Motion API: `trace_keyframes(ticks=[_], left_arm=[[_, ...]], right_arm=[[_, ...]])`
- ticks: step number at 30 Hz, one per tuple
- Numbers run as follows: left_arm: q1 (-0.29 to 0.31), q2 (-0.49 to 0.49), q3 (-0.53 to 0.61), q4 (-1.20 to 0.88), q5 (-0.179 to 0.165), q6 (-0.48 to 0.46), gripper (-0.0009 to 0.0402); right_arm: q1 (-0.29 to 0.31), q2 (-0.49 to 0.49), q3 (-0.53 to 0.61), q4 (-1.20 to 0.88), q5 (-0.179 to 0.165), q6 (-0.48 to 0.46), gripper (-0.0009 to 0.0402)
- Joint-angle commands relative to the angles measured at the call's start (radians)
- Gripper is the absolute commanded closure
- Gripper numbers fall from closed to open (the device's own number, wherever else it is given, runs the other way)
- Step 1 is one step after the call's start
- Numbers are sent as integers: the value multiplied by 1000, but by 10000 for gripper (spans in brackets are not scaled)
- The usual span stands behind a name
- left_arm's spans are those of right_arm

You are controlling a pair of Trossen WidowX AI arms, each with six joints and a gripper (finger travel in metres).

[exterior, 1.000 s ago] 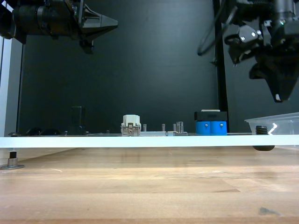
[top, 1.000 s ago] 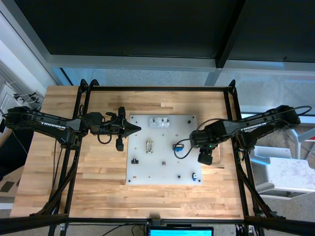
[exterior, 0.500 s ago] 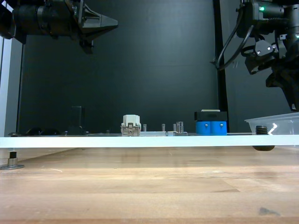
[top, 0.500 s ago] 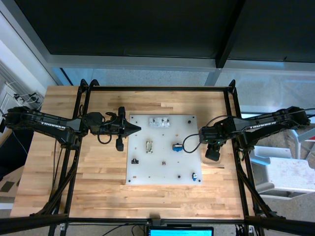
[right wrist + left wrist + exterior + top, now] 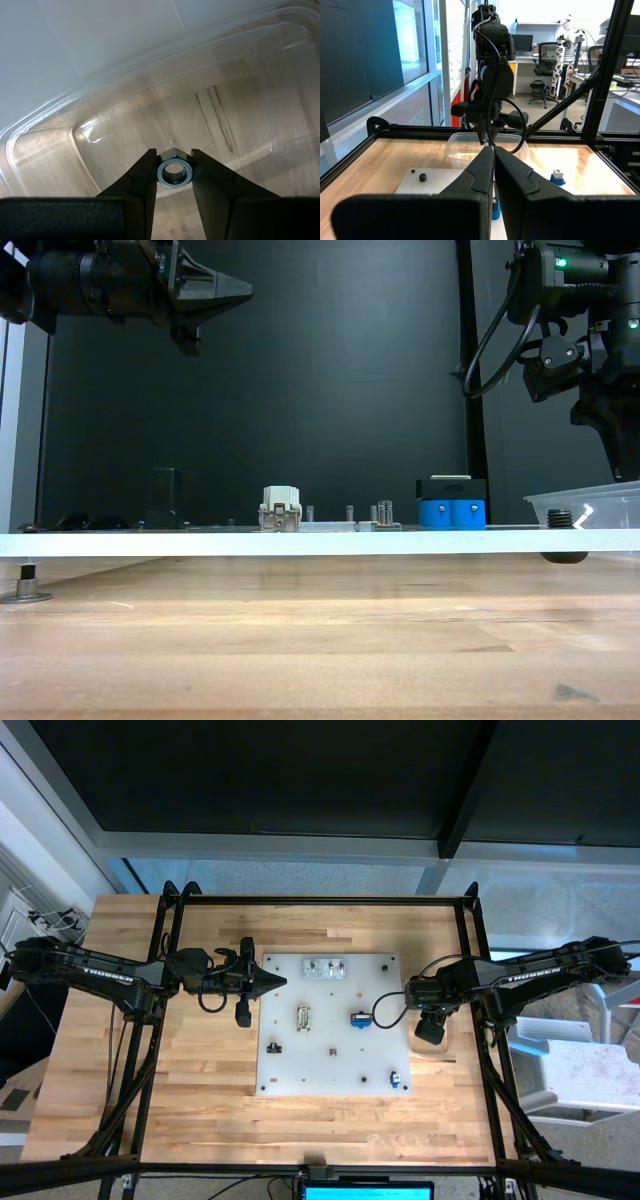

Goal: Unfasten the M12 fastener and place in the container

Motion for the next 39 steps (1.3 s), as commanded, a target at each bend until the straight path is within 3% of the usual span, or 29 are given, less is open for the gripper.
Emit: trace_keyframes(ticks=[1,8,16,39], left_arm=[[0,0,0,0,0,0,393],[0,0,0,0,0,0,393],[0,0,0,0,0,0,393],[0,0,0,0,0,0,393]], right_arm=[[0,1,1,0,-1,-1,314],[0,1,1,-1,-1,-1,261],[0,1,1,-2,-1,0,230],[0,1,1,7,-1,0,220]])
